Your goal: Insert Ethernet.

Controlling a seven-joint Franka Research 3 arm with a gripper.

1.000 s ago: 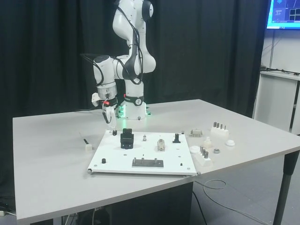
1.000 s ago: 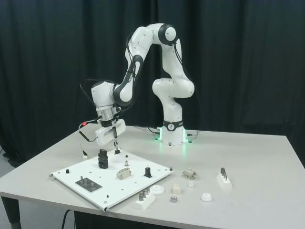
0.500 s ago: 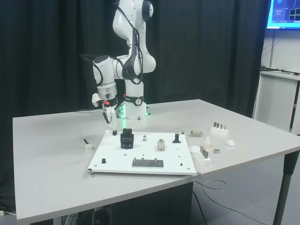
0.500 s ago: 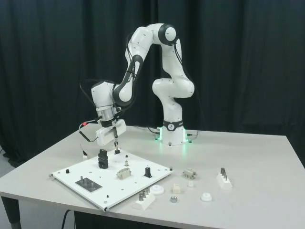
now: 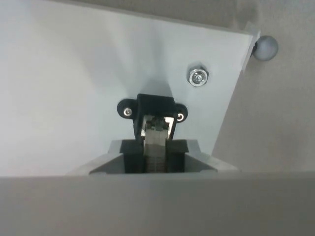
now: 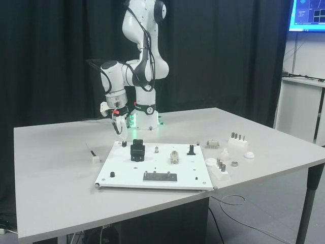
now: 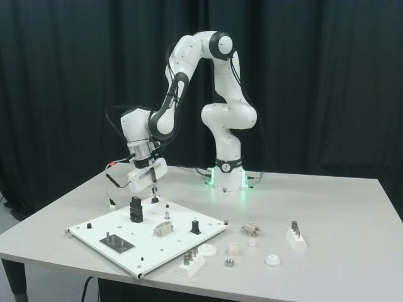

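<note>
White board on the grey table, and the gripper hangs right over the board's far corner, the one nearest the arm's base. From the wrist, you can see it plainly: the fingers are clamped on the plug, a slim pale Ethernet connector held between two black pads, nose pointing straight down at the black socket. That socket is screwed to the board with one small screw on either side, and a nut sits just beside it toward the board's edge.

Now, the room views: the plug tip is close above the socket, but there looks to be a sliver of air between them. My read is that the pickup and carry are done, the line-up looks good, with the plug centred on the opening. What is left is the descent, the push home and the release. I cannot tell from here whether the tip has touched the mouth yet. Other fixtures on the board, like the black block, stand apart and out of the way.
</note>
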